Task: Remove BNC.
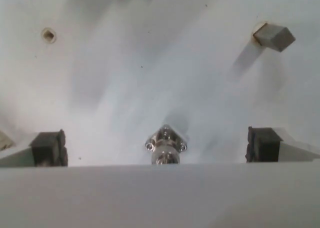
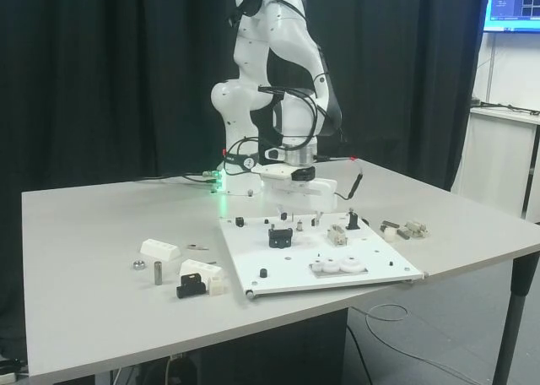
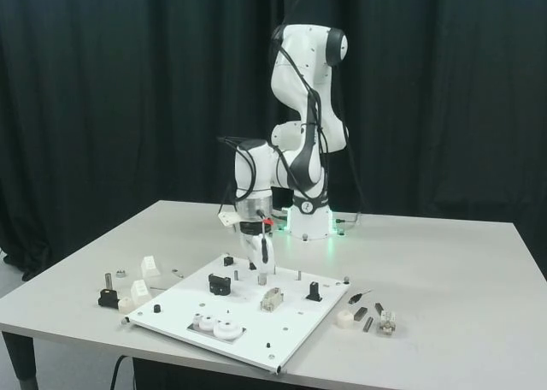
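My tool [image 1: 156, 147] hangs over the flat white assembly board [image 2: 253, 258], its 2 black-padded fingers [image 1: 49, 148] spread wide. The small shiny metal BNC connector [image 1: 166, 147] stands between them, untouched.

The white arm [image 3: 301, 108] has rounded joint housings, black cables along its links, and a green-lit base [image 3: 308, 223].

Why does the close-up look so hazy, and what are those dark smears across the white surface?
Wrist view: the smears are soft shadows on the white board; the BNC connector glints with glare between the open gripper fingers. Both room views: even light, black curtain, a green glow at the arm's base.
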You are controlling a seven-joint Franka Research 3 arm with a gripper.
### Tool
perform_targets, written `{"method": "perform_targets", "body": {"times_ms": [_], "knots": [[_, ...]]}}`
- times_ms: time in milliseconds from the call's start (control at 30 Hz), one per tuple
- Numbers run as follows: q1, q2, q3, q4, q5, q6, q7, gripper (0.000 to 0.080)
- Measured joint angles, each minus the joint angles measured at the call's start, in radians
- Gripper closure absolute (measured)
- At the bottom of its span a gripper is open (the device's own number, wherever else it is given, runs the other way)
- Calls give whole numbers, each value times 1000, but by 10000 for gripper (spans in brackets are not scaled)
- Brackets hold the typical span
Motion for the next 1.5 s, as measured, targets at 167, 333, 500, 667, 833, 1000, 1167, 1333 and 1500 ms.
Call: {"method": "perform_targets", "body": {"times_ms": [167,333,500,667,833,1000,1167,1333,1500], "knots": [[1,14,7,0,4,5,0,3],[1,23,18,-1,4,5,-1,3],[1,26,28,-3,4,5,-2,3],[1,28,34,-4,4,5,-6,3],[1,29,37,-4,4,5,-12,3],[0,31,37,-4,3,5,-21,114],[-2,32,36,-3,3,5,-24,114],[-5,32,34,-3,3,5,-26,294],[-5,31,31,-3,3,4,-31,634]]}}
